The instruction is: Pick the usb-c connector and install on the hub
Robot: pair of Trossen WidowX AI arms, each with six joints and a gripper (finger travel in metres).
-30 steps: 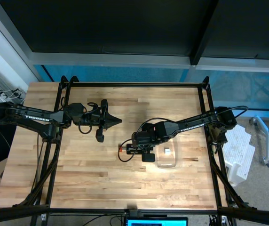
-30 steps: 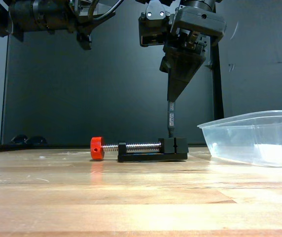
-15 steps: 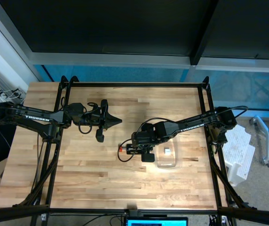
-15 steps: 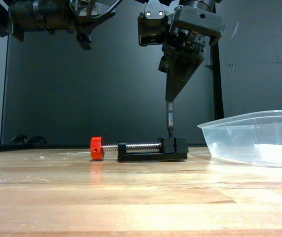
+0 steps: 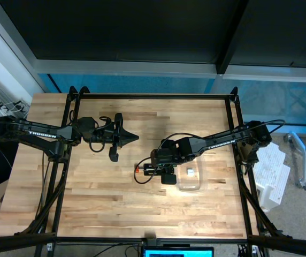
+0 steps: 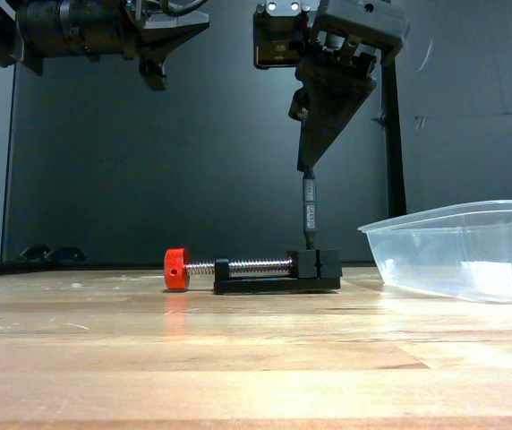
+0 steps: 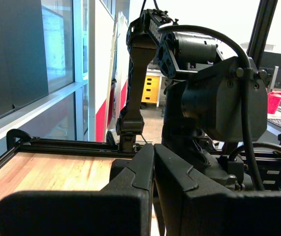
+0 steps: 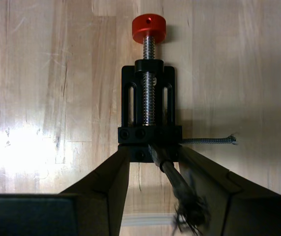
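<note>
- Arms: two. The left gripper hangs high above the table, between the left edge and the middle, towards the far edge. Its two fingers lie pressed together with nothing between them.
- The right gripper points straight down over the middle of the table, a little towards the right edge. In the right wrist view its two fingers stand apart, one on each side of the connector, and neither is seen touching it. In the low view the fingertips sit level with the connector's upper end.
- USB-C connector: one. It stands nearly upright, leaning slightly, with its lower end in the end block of the hub fixture. Depth of seating: cannot tell.
- Hub fixture: one black frame lying flat on the table. It carries one threaded screw and one red knob. The knob end points towards the left edge, and the connector is at the opposite end.
- Clear plastic container: one, just beside the fixture on the side of the right edge. One small white item lies inside it.
- Grey frayed cord: one short length, lying on the table and running out from the fixture's end block.
</note>
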